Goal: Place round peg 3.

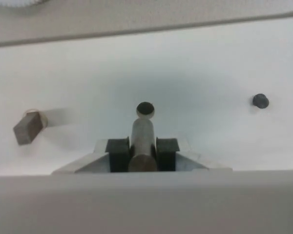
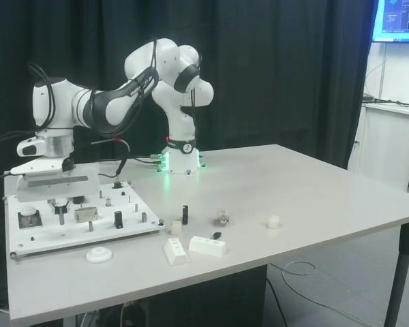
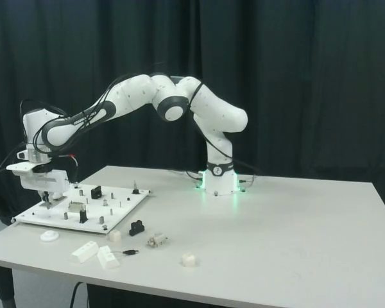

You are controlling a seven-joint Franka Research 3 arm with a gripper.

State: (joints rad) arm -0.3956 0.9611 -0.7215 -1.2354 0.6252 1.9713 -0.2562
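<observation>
The gripper (image 1: 142,155) had its black fingers (image 1: 118,152) clamped on round peg 3 (image 1: 142,139) (held upright), its lower end just above a round hole (image 1: 145,108) in the white board (image 1: 210,63).

A white robot arm (image 3: 179,102) rises from its base (image 3: 219,183) near the back of a grey table (image 3: 295,224). From the base it climbs to a bent elbow, then reaches far out sideways over a white board (image 3: 83,206) at the table's end. Its wrist (image 3: 42,131) points straight down there. The gripper (image 1: 142,155) hangs low over the board, its two black fingers (image 1: 118,153) closed against a grey round peg (image 1: 142,141) held upright between them, just above a hole (image 1: 145,108) in the board.
</observation>
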